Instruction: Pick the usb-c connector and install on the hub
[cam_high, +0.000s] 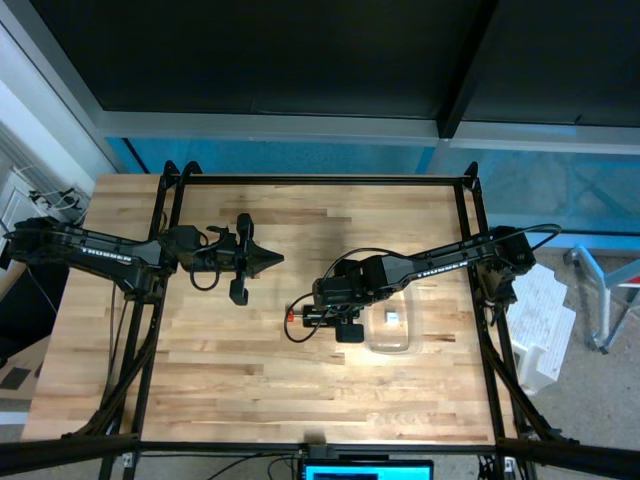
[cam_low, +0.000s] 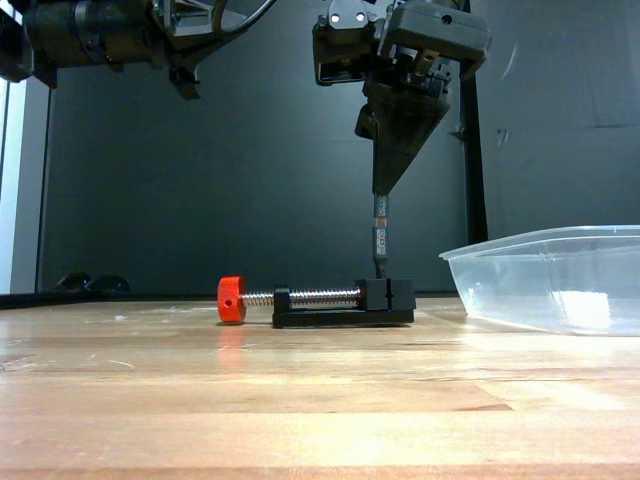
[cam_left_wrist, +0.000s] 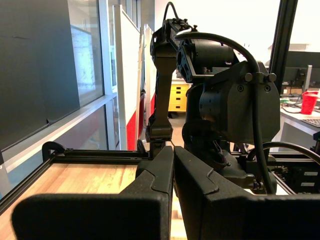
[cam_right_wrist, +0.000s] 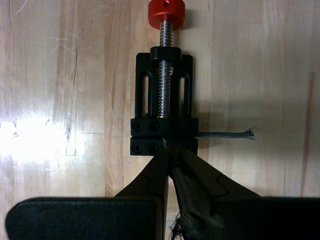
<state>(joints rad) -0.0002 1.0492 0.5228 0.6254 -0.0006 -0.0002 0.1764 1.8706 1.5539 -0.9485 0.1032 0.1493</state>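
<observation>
My right gripper (cam_low: 380, 188) points straight down over a small black vise (cam_low: 340, 303) and is shut on the usb-c connector (cam_low: 380, 235), a thin grey plug hanging upright. The plug's lower end reaches the top of the vise's clamp block (cam_low: 388, 292); how far it is in I cannot tell. In the right wrist view the fingertips (cam_right_wrist: 161, 156) close over the clamp block (cam_right_wrist: 164, 135), with a braided cable (cam_right_wrist: 186, 192) running between them. No hub shows apart from the vise. My left gripper (cam_high: 268, 260) hovers shut and holding nothing, left of the vise.
The vise has a red knob (cam_low: 231, 299) on a steel screw pointing left. A clear plastic container (cam_low: 550, 280) sits just right of it, with a small white item (cam_high: 393, 317) inside. A frayed cable end (cam_right_wrist: 235, 134) sticks out beside the vise.
</observation>
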